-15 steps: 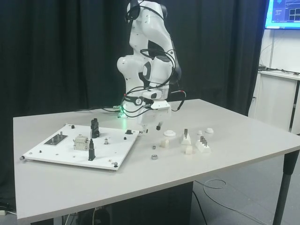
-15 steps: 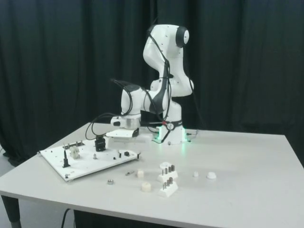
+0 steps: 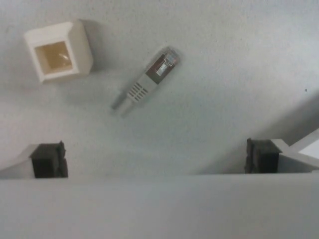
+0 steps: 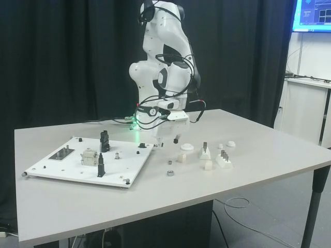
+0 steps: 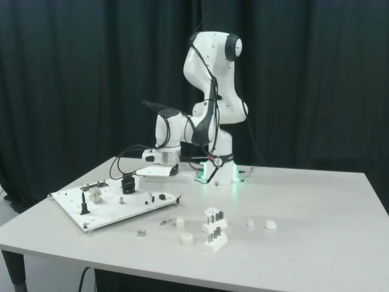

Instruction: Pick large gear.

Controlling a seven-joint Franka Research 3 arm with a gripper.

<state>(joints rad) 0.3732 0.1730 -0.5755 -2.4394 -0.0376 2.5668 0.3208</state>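
- Hovering above the grey desk, the white arm's gripper holds nothing, jaws apart.
- A grey cable plug lies beside a hollow square block.

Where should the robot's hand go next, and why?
Probably a short shift sideways toward the white round part, likely the large gear. The open gripper hangs over a cable plug and a square white block, and no gear lies between its fingers.

You have two room cameras facing the arm from different sides of the table, both sharing the board; your wrist camera looks closely down at the tabletop.
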